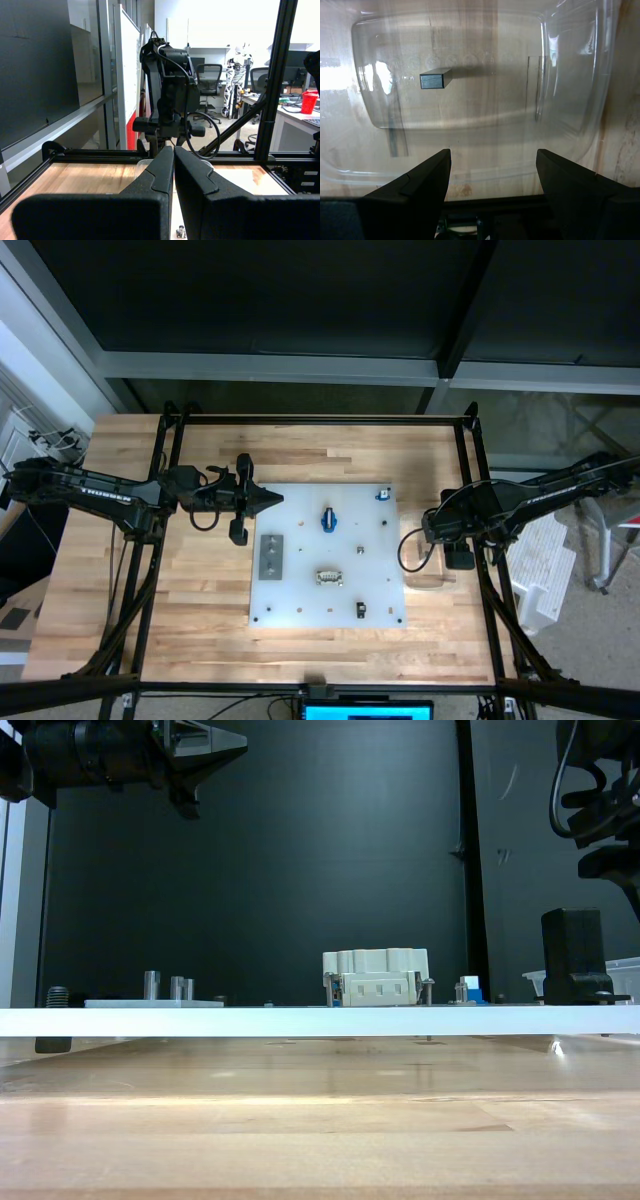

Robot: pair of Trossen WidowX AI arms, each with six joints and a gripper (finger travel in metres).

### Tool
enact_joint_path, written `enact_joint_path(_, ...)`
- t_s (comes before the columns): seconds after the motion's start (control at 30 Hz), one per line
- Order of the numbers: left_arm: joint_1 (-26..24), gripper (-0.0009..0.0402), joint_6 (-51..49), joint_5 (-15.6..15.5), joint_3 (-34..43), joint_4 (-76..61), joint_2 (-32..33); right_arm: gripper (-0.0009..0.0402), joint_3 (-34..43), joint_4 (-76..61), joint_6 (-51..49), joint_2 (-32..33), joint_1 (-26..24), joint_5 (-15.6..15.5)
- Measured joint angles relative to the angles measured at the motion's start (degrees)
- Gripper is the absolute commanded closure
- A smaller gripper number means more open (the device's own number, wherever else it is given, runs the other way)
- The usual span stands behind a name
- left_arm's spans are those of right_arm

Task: Pick the 16mm bar and install on taskboard

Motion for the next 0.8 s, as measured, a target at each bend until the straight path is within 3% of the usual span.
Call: enact_joint_path(0.8, 0.00, 0.0393, 0.02, 0.02, 0.00, -0.02, 0.00, 0.0155, -4.37, 4.61, -0.02, 0.00, 0.48, -0.02)
